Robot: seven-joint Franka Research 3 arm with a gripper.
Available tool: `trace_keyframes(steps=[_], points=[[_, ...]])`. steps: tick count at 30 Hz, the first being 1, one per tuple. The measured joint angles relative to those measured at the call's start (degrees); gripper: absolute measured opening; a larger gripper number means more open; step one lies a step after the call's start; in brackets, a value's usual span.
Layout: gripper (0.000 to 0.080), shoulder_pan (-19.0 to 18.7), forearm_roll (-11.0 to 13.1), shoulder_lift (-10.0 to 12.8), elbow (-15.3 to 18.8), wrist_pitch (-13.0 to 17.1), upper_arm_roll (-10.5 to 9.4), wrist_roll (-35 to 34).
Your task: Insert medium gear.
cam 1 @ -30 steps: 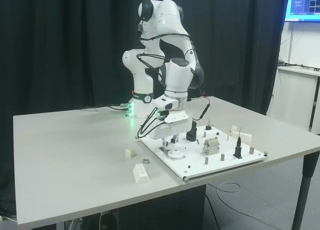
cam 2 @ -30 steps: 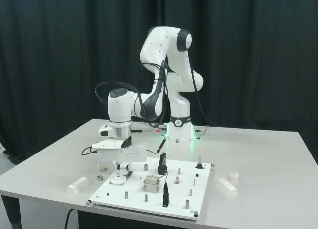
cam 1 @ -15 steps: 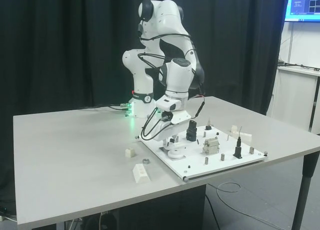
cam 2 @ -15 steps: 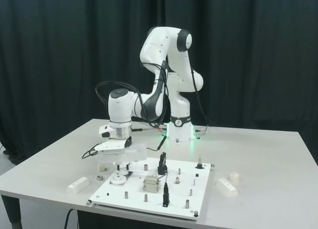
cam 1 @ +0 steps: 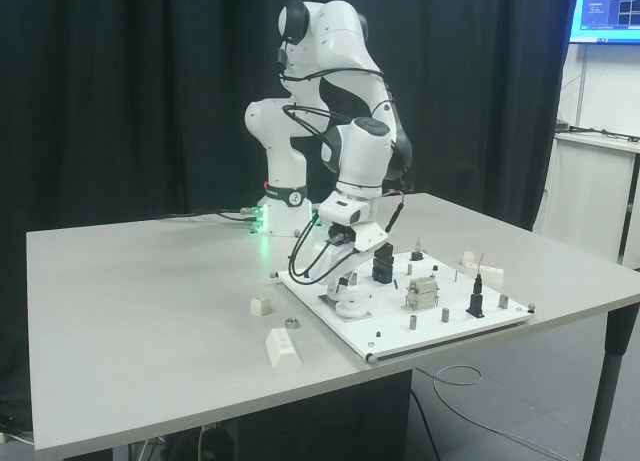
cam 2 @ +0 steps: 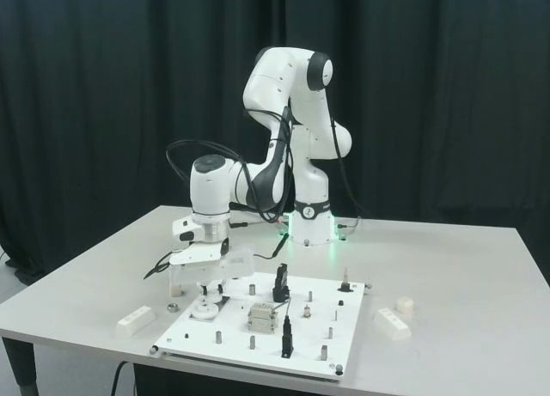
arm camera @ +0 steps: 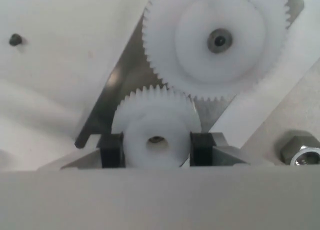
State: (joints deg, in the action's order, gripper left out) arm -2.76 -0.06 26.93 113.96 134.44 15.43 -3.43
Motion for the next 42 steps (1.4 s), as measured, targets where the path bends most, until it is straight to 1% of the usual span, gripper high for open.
trace_keyframes(steps=[7,16,23,28,42], points=[[0.0281,0.04,0.01,0.05,-0.10,-0.12,0.02,-0.79],[0.0281,0.04,0.26,0.32,-0.09,0.10,0.01,-7.97],[0.0281,0.18,1.38,0.53,-0.03,0.42,0.02,-11.34],[0.0281,0.27,1.74,0.55,-0.02,0.42,0.04,-11.64],[0.0281,0.22,1.76,0.59,-0.02,0.92,0.05,-11.66]])
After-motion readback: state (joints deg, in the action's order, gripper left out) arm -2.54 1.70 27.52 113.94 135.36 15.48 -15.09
